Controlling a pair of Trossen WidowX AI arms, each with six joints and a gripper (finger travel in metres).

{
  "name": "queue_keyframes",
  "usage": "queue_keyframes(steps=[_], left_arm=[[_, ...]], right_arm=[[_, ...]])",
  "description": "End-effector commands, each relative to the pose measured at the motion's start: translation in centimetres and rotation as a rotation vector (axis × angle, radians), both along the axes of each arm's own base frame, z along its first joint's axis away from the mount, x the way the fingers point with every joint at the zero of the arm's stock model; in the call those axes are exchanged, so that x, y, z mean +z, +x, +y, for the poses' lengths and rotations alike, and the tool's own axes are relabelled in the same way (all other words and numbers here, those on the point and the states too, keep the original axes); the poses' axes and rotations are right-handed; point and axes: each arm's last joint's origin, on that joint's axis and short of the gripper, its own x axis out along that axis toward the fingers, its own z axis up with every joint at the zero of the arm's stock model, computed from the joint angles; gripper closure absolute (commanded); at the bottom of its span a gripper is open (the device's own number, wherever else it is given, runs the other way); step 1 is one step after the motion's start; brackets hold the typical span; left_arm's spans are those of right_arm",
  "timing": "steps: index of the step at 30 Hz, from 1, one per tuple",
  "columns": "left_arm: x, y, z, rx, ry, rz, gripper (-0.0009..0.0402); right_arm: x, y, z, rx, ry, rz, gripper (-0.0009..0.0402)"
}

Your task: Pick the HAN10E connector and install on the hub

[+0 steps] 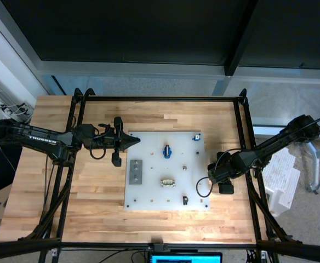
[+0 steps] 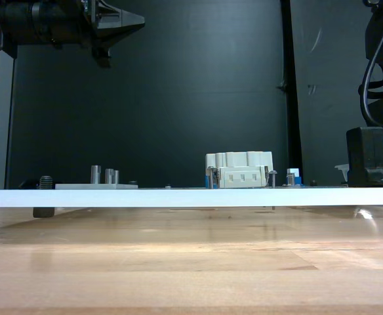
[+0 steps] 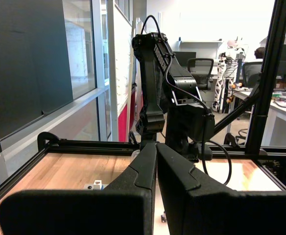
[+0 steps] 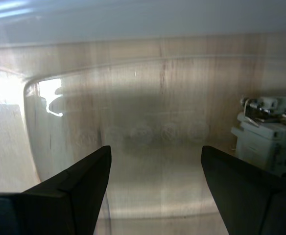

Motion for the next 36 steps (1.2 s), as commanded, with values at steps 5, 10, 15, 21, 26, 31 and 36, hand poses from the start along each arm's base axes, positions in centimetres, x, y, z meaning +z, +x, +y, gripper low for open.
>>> queue_keyframes(steps=[5, 10, 15, 21, 26, 31, 36], left_arm=[[0.01, 0.01, 0.01, 0.000, 0.000, 0.000, 0.0393], [0.01, 0.01, 0.00, 0.000, 0.000, 0.000, 0.0393], [0.00, 0.02, 0.01, 0.000, 0.000, 0.000, 0.0393], [0.01, 0.01, 0.00, -0.001, 0.000, 0.000, 0.0393], [0.01, 0.01, 0.00, 0.000, 0.000, 0.000, 0.0393], [0.01, 0.01, 0.00, 0.000, 0.000, 0.000, 0.0393], [0.01, 0.01, 0.01, 0.000, 0.000, 0.000, 0.0393]], right_arm=[[0.02, 0.06, 0.03, 0.001, 0.002, -0.005, 0.0182], [0.02, 0.06, 0.04, 0.001, 0.002, -0.006, 0.0199], [0.02, 0.06, 0.04, 0.001, 0.002, -0.005, 0.0205], [0.02, 0.06, 0.05, 0.001, 0.002, -0.006, 0.0203], [0.02, 0.05, 0.06, 0.002, 0.002, -0.006, 0.0203], [0.02, 0.04, 0.07, 0.003, 0.002, -0.005, 0.0203], [0.01, 0.04, 0.07, 0.003, 0.002, -0.005, 0.0203]])
